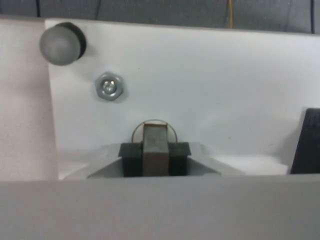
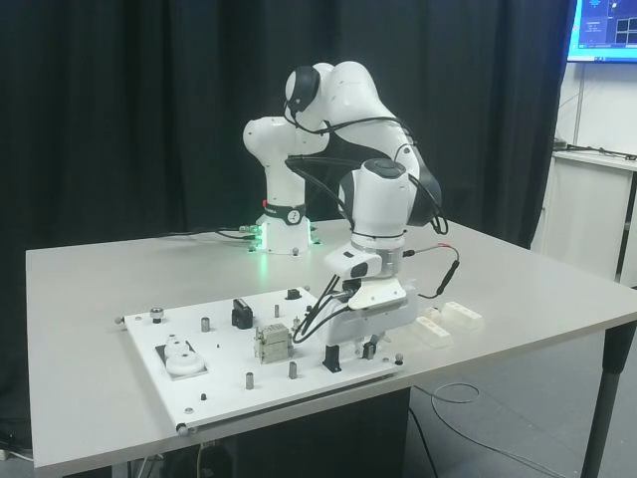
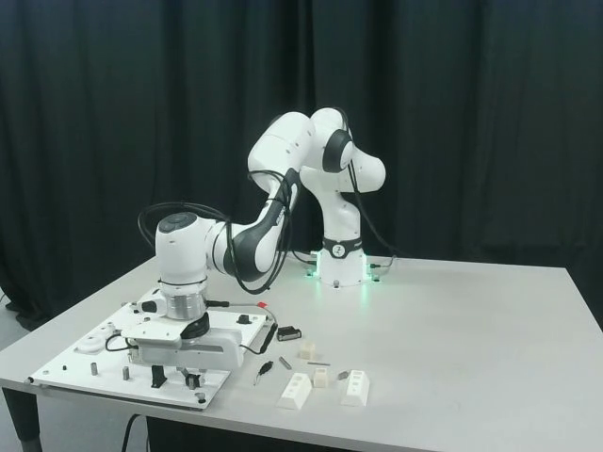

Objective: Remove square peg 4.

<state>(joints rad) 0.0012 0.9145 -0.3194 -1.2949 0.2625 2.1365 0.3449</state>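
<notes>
White board (image 2: 214, 393) lies at the table's (image 2: 90, 299) front edge, and the arm's gripper (image 2: 350, 351) stands low over the corner of it nearest the small white blocks (image 2: 448, 321). In the wrist view the 2 black fingers (image 1: 131, 159) are clamped on the grey square peg (image 1: 155, 150), 1 on each side, with the peg upright over a round socket (image 1: 155, 131) in the board. A hex nut (image 1: 109, 86) and a round grey knob (image 1: 60, 44) sit on the board beyond the peg, well apart from it.
</notes>
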